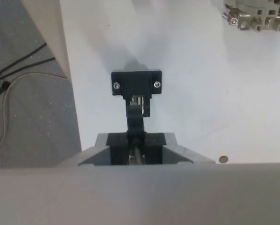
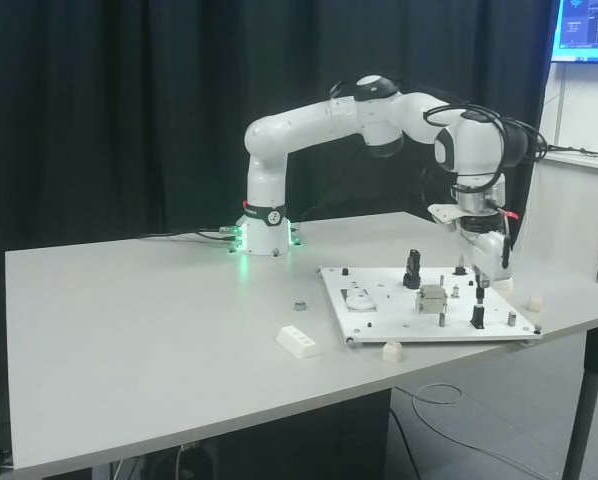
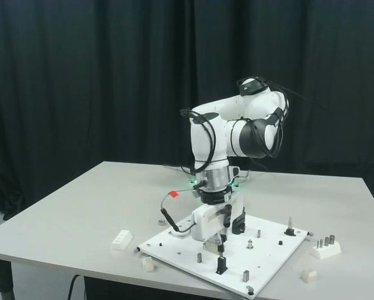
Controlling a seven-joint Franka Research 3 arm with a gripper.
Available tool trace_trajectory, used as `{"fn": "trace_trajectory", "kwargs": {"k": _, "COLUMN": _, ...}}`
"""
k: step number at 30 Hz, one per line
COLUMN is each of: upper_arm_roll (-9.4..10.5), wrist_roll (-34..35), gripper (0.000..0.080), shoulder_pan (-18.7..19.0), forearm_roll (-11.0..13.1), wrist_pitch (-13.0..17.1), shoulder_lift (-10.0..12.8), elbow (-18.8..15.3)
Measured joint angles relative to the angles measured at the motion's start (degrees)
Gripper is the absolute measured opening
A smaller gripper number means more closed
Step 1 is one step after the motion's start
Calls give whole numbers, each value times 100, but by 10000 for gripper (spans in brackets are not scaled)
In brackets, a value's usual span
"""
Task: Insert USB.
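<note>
Seen from the wrist, the tool (image 1: 136, 152) has its 2 fingers closed on a black USB plug (image 1: 135, 123), which sticks out below the fingertips. The plug's tip sits at the mouth of a black socket block (image 1: 136, 83), fixed by 2 screws to the white board (image 1: 187, 108); how deep the plug sits cannot be told. In the first room view the board (image 2: 379, 318) lies on the grey table (image 2: 149, 320) at about 4 o'clock from the arm's base (image 2: 263, 236), and the tool (image 2: 481, 268) hangs over the board's right part, near the table's right edge. A small white block (image 2: 298, 341) rests on the table at 8 o'clock of the board. Behind the table hangs a black curtain (image 2: 129, 100).
</note>
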Motion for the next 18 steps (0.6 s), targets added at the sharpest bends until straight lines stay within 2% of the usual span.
{"fn": "trace_trajectory", "kwargs": {"k": 18, "upper_arm_roll": 42, "wrist_roll": 23, "gripper": 65, "shoulder_pan": 0, "forearm_roll": 0, "wrist_pitch": 108, "shoulder_lift": -25, "elbow": 7}}
